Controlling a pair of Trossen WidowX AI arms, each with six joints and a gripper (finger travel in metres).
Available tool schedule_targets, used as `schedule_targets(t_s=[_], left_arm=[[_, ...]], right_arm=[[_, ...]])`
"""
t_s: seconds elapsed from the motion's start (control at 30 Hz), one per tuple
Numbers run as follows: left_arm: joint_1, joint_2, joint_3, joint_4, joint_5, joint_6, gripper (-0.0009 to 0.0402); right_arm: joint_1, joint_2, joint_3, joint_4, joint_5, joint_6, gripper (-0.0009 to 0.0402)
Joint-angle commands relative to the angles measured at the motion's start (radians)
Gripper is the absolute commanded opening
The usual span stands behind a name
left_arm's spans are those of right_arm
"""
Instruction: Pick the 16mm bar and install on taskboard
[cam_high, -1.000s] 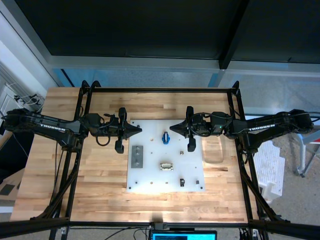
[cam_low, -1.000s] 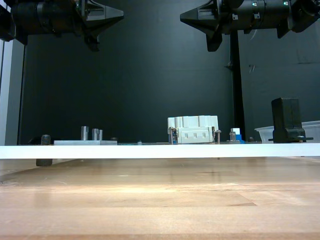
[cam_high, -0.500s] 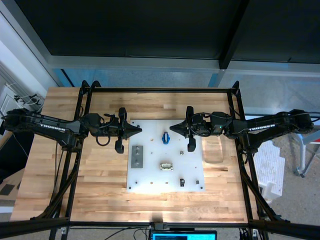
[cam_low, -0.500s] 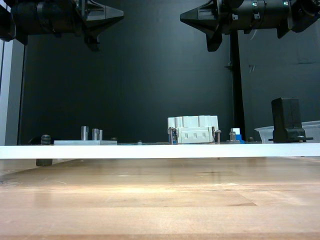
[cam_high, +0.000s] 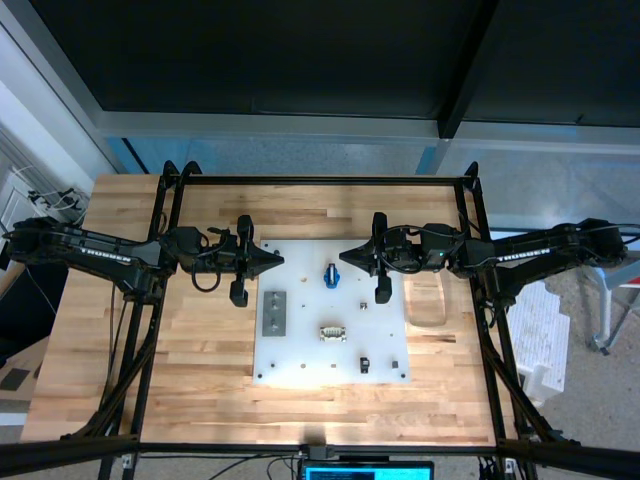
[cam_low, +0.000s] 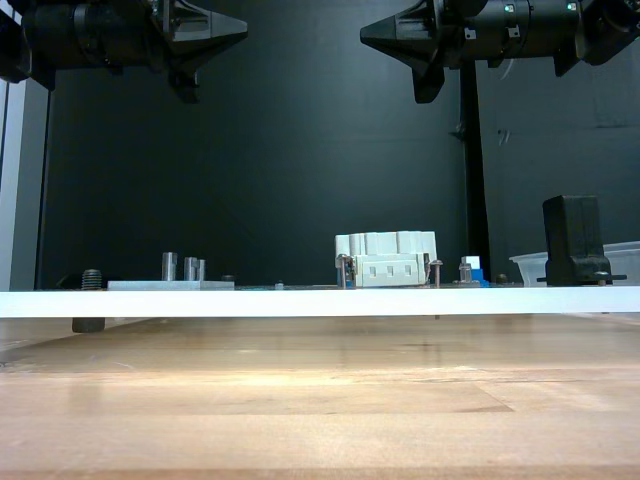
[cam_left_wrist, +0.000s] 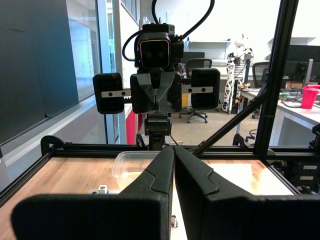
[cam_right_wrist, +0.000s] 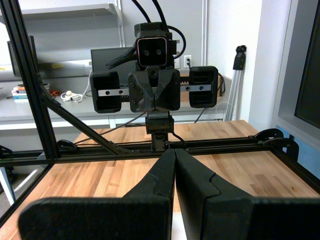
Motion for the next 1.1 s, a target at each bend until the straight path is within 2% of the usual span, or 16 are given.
schedule_targets(t_s=[0.03,1.1], left_arm=[[0.000,0.000,0.000,0.000,0.000,0.000,0.0000],[0.000,0.000,0.000,0.000,0.000,0.000,0.0000]], right_arm=[[0.000,0.000,0.000,0.000,0.000,0.000,0.0000],[0.000,0.000,0.000,0.000,0.000,0.000,0.0000]])
